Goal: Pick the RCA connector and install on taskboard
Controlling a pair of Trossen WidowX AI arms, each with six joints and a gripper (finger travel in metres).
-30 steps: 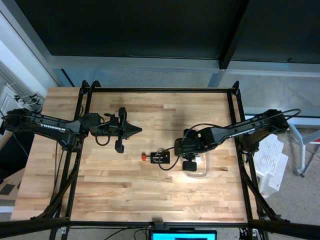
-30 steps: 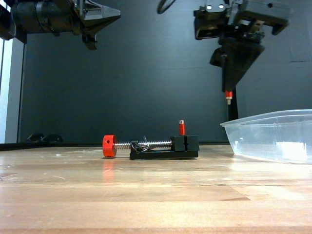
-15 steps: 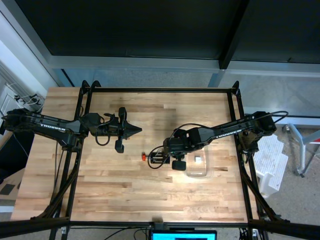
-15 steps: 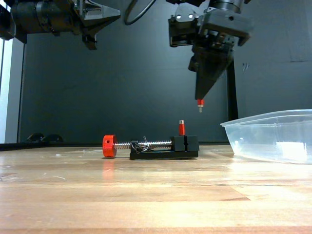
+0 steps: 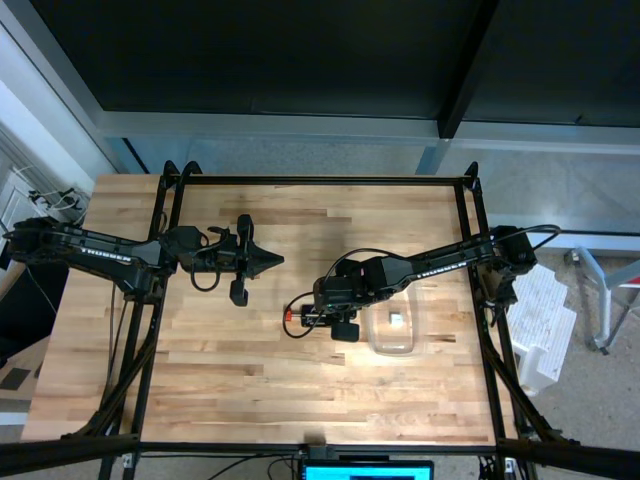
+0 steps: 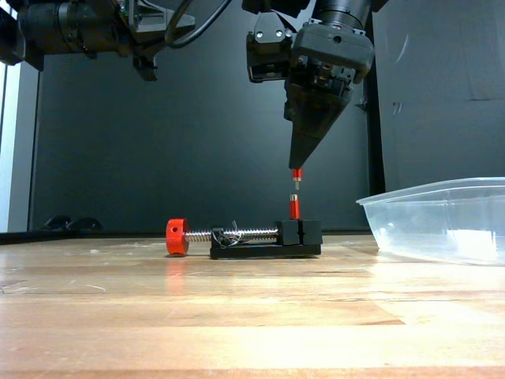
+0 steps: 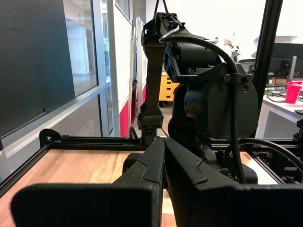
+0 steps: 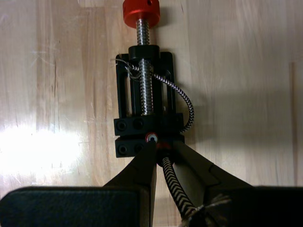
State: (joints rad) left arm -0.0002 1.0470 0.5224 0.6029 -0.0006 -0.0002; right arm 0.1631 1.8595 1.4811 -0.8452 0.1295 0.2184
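High view: left gripper (image 5: 272, 261), fingers together and empty, parked well apart; right gripper (image 5: 320, 318) over taskboard (image 5: 302, 318). Low view: connector (image 6: 297, 175) pinched upright in right fingertips, just above the board's red jack (image 6: 293, 207). Right wrist view: small plug on limp braided cable (image 8: 173, 182) — likely light and rigid, best held by the body.
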